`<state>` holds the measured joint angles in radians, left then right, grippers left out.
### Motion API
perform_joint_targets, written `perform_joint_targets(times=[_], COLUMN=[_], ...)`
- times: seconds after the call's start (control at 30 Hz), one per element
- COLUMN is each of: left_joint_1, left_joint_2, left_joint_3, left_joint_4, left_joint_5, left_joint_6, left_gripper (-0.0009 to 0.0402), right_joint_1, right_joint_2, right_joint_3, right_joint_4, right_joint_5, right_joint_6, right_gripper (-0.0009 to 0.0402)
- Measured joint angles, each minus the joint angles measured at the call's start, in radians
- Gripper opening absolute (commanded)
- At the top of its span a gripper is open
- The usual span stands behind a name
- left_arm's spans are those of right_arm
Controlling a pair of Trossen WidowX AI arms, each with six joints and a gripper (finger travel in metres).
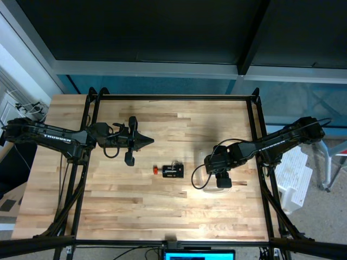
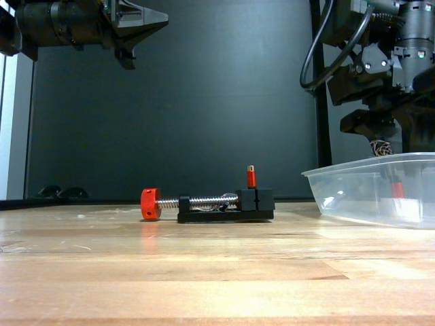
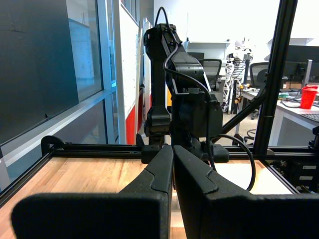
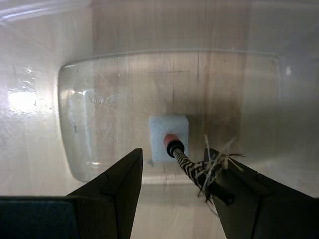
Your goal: Pick the rca connector and install on the hub
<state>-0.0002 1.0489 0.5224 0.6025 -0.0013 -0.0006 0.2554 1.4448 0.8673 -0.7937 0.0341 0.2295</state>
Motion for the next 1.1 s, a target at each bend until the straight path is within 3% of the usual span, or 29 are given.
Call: perform_joint_targets(times=[0.53,1.1], left_joint_1=[0.000,0.000], left_joint_2=[0.000,0.000], left_joint_3=[0.000,0.000], left_joint_4=[0.000,0.000], left_joint_5=[0.000,0.000], left_joint_6=[0.000,0.000], left_gripper=[0.0000,0.0000], right_joint_1=[0.008,0.014], right_joint_2=[0.019,0.018], right_joint_3=[-0.034,-0.034], right_joint_4=[0.057,0.059], right_joint_5=[0.000,0.001], right_joint_6=[0.000,0.000], right_gripper=[0.0163,0.0061])
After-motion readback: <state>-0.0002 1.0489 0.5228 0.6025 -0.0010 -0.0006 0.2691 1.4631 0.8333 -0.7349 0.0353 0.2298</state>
